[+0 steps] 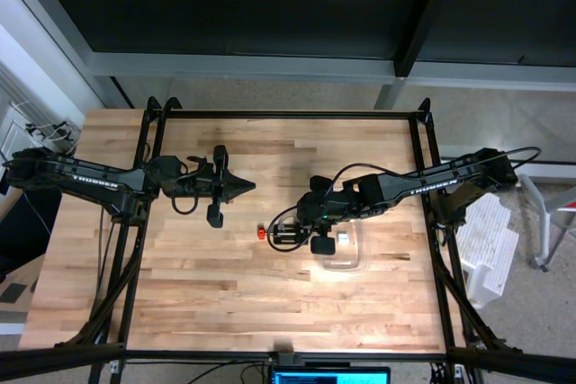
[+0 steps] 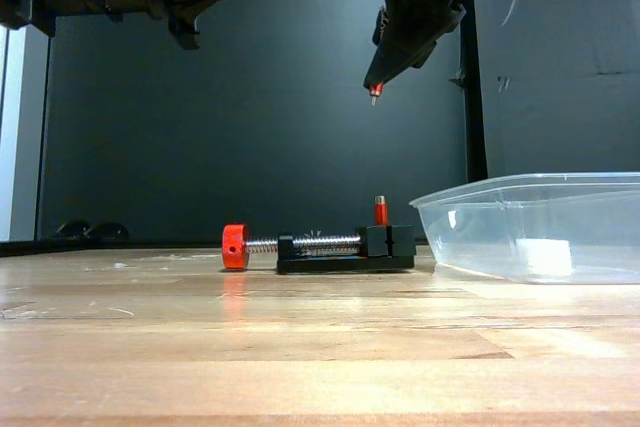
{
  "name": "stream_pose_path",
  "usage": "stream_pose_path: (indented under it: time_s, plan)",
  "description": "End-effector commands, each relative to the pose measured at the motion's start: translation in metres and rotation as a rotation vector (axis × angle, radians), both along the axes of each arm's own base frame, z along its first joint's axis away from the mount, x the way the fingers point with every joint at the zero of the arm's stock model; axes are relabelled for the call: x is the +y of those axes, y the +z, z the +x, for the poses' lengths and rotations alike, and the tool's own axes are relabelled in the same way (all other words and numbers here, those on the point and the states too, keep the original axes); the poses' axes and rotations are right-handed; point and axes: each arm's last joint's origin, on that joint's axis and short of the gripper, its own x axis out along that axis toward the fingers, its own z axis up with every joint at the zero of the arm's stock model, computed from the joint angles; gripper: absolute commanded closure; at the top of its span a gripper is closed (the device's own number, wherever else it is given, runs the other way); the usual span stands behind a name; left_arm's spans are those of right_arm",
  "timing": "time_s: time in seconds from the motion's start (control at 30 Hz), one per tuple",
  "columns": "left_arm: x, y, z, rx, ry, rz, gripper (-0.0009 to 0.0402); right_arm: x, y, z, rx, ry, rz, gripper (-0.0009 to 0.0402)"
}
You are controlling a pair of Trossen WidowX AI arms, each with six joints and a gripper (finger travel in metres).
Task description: Remove the RCA connector from the receptacle and place in the container
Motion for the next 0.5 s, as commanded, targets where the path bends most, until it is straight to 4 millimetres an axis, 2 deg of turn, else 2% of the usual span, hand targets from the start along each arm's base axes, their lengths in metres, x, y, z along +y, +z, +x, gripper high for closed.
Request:
stream_pose_path:
  time_s: [0.03,0.5]
  plan:
    - [0.000,0.000,0.000,-0.001,0.000,0.000,0.0393,-0.001,-0.005,-0.006,0.017,0.004,0.001,0.0393]
    - [0.000,0.000,0.000,-0.001,0.000,0.000,0.0393,-0.010,-0.038,-0.060,0.113,-0.028,-0.002,0.0393]
